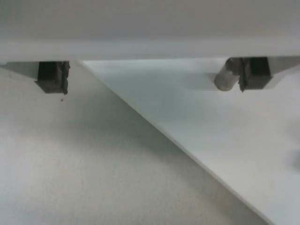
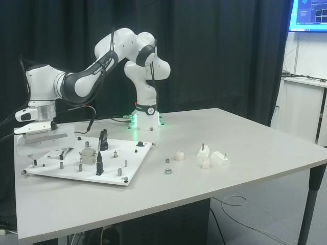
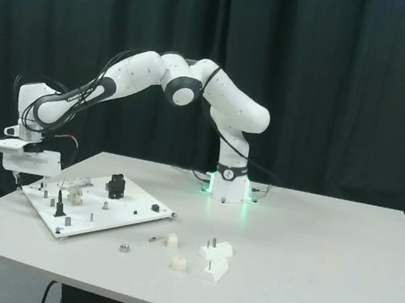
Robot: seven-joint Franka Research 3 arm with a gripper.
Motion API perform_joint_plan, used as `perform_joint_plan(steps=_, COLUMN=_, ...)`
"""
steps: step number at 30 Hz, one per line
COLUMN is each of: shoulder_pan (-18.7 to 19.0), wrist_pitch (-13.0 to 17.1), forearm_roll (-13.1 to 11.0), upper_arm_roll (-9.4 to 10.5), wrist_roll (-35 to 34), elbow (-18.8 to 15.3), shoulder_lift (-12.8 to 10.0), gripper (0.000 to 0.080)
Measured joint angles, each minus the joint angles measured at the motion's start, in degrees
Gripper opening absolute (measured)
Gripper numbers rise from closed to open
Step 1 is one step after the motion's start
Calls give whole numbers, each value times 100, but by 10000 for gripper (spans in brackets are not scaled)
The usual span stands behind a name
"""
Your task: Pick square peg 2.
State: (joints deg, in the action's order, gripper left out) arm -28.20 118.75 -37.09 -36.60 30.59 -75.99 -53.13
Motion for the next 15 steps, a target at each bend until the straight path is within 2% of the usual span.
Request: perform_joint_plan(steps=15, shoulder_pan=0, wrist_pitch=-55, forearm_roll=-22, upper_arm_roll=-6, wrist_roll=-112, elbow=232, shoulder_lift=7, gripper=800)
